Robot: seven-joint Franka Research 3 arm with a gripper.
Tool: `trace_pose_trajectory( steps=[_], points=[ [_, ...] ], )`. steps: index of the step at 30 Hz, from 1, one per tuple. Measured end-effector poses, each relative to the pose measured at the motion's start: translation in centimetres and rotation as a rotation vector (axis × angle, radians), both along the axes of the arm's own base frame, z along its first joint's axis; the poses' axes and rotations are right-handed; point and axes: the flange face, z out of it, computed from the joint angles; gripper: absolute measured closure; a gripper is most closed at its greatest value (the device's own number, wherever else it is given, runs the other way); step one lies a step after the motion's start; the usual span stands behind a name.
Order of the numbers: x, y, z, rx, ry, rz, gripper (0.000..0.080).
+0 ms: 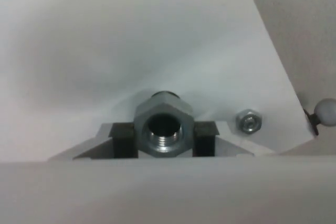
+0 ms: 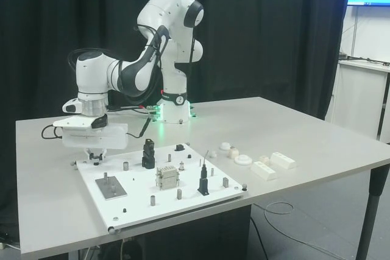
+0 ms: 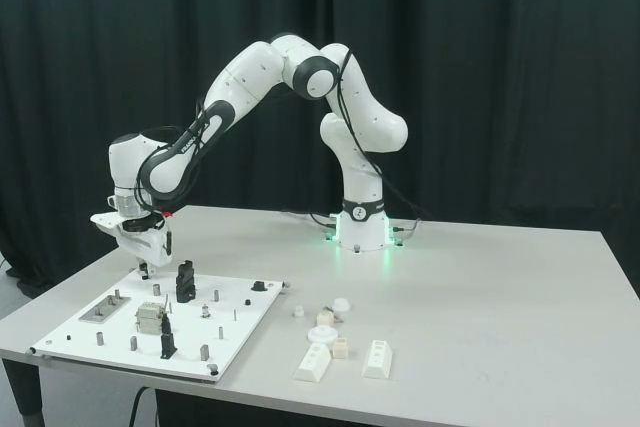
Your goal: Insert bolt 4.
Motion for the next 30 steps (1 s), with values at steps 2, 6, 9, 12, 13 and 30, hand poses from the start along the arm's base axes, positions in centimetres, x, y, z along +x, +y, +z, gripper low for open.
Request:
trace_pose_trajectory(
  steps=[2, 6, 9, 12, 13, 30],
  points=[
    [0.0, 0.0, 0.0, 0.0, 0.0, -0.023, 0.0579],
    [0.01, 0.01, 0.0, -0.001, 0.0, -0.073, 0.0579],
    [0.0, 0.01, 0.0, -0.001, -0.001, -0.101, 0.0579],
    [-0.02, 0.0, -0.01, -0.001, -0.002, -0.129, 0.0579],
    [-0.03, -0.01, -0.01, 0.0, -0.003, -0.139, 0.0579],
    [-0.23, -0.16, -0.02, 0.01, -0.013, -0.296, 0.0579]
  ],
)
